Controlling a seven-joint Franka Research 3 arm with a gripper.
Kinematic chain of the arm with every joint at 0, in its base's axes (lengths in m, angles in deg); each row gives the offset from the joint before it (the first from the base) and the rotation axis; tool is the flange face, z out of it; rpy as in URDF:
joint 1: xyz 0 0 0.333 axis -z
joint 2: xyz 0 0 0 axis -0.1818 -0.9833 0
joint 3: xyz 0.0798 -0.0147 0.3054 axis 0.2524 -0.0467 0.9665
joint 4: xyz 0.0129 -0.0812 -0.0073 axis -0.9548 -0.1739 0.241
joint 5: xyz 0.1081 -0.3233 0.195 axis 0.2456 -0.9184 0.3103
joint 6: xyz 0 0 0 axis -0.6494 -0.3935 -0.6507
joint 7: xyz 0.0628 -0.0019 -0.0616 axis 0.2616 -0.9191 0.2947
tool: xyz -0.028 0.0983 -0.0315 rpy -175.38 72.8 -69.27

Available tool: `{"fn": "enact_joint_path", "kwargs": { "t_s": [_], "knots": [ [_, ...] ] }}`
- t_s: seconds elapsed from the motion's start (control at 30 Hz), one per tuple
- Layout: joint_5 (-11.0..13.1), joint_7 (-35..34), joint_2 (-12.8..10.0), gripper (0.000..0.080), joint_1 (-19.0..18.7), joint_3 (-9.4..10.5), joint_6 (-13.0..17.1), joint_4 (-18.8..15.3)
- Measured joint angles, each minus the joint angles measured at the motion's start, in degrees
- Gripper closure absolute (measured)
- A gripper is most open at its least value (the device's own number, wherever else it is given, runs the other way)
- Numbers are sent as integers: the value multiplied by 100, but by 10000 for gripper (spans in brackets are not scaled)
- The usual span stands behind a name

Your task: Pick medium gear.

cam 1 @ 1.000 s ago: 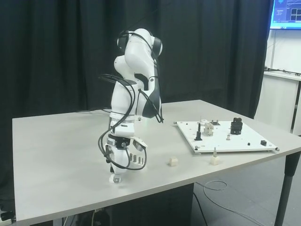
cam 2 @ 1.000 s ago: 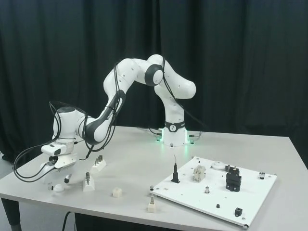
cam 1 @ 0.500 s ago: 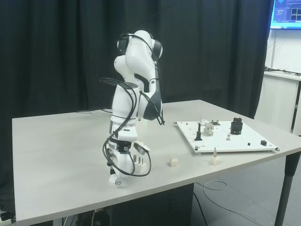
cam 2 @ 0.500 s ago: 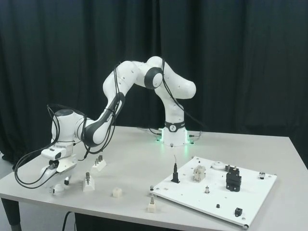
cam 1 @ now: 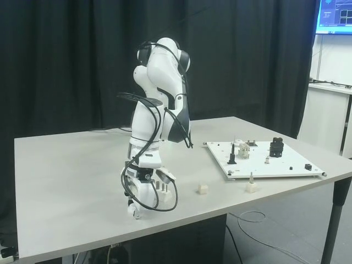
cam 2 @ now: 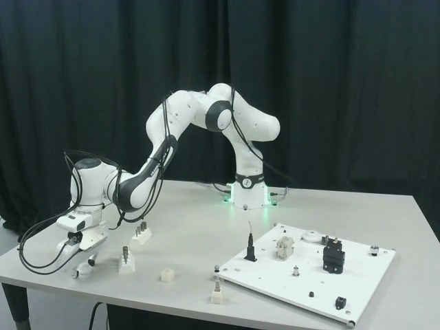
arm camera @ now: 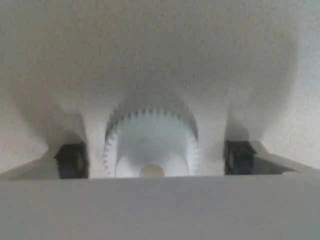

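Straddling the white medium gear [arm camera: 151, 146] on the grey table [cam 1: 71, 165], gripper [arm camera: 155, 159] spread apart, untouching

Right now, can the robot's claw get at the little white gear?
Probably yes. In the wrist view the medium gear sits on the grey table between the open gripper fingers, with nothing blocking it.
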Motion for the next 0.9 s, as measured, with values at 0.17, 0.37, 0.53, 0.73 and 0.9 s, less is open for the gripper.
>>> {"fn": "enact_joint_path", "kwargs": {
  "t_s": [0.17, 0.37, 0.53, 0.73, 0.9],
  "knots": [
    [-3, 1, -34, 304, -2, -13, -66, 62],
    [-3, 1, -64, 404, -4, -19, -93, 122],
    [-3, 0, -80, 403, -5, -23, -103, 174],
    [-3, -17, -80, 403, -7, -43, -227, 275],
    [-3, -63, -80, 403, -8, -64, -395, 386]
  ]
}}
